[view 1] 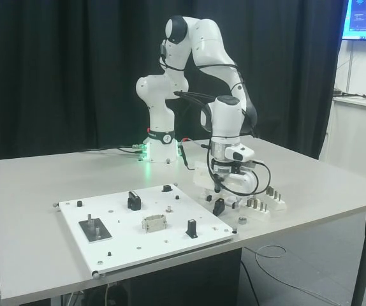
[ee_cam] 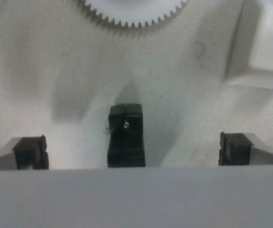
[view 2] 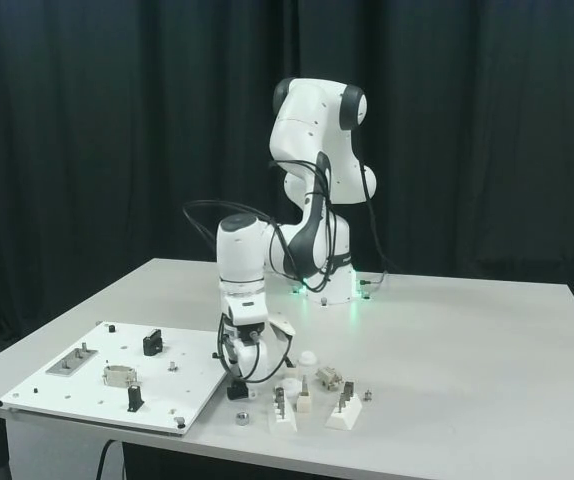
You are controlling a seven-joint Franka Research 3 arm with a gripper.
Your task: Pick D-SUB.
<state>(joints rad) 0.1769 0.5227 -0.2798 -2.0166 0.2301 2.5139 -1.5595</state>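
Note:
The D-SUB (ee_cam: pixel 126 135) is a small black connector block standing on a white parts holder. In the wrist view it sits midway between my two fingers (ee_cam: pixel 30 153), which stand far apart on either side without touching it. My gripper (ee_cam: pixel 132 151) is open and holds nothing. From the first room view the gripper (view 1: pixel 224 192) hangs just above the black D-SUB (view 1: pixel 219 208), right of the white board. The second room view shows the same D-SUB (view 2: pixel 237 390) beneath the gripper (view 2: pixel 243 368).
A white toothed gear (ee_cam: pixel 131 12) and a white block (ee_cam: pixel 269 42) lie just beyond the connector. The white assembly board (view 1: pixel 116 245) carries several small fixtures. White holders with upright pins (view 1: pixel 263 205) stand near the table's edge.

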